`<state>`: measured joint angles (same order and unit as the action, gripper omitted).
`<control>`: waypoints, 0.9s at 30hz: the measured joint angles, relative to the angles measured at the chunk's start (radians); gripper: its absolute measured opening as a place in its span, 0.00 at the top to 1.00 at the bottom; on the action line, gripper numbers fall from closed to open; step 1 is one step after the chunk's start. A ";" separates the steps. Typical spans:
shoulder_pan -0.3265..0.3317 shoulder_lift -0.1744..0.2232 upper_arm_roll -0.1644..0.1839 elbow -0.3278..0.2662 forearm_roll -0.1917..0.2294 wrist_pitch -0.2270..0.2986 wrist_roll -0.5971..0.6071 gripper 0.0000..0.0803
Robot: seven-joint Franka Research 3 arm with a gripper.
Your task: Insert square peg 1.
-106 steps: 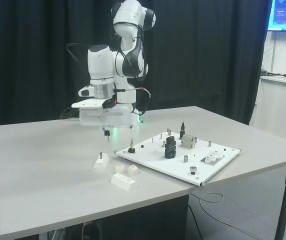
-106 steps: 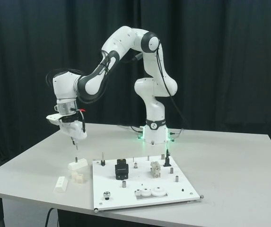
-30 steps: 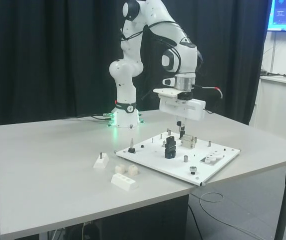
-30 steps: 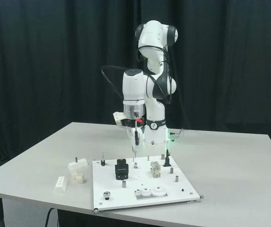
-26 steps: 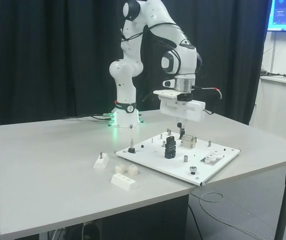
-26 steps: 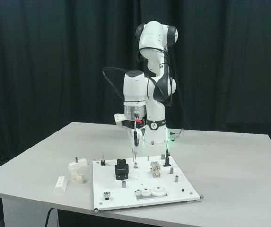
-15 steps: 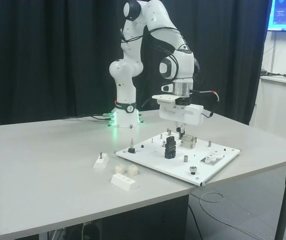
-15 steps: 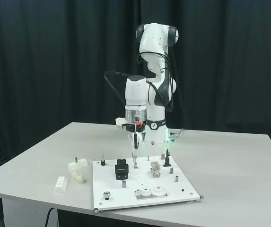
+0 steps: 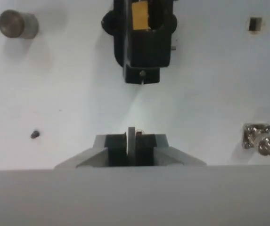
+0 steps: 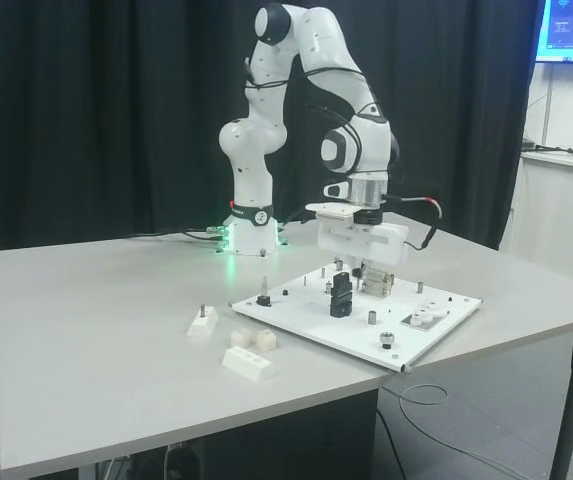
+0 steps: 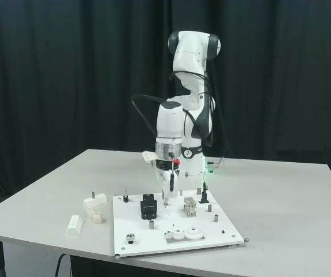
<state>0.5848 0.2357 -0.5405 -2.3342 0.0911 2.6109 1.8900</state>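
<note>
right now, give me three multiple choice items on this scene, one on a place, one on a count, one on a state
1. Where is the gripper?
A. above the white board
B. above the bare grey table
C. beside the arm's base

2. How many small white blocks lie on the table off the board?
A. one
B. three
C. six

3. What are the jaws doing?
A. spread wide, holding nothing
C. shut on a thin peg
B. clamped on the black part

Answers: 1 A, both room views show it low over the board. 2 B, three blocks sit beside the board. 3 C, the wrist view shows the peg upright between the jaws.
</note>
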 joint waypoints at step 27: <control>-0.035 0.041 0.063 0.000 0.001 0.009 -0.052 0.96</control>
<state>0.5496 0.2771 -0.4775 -2.3342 0.0919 2.6199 1.8379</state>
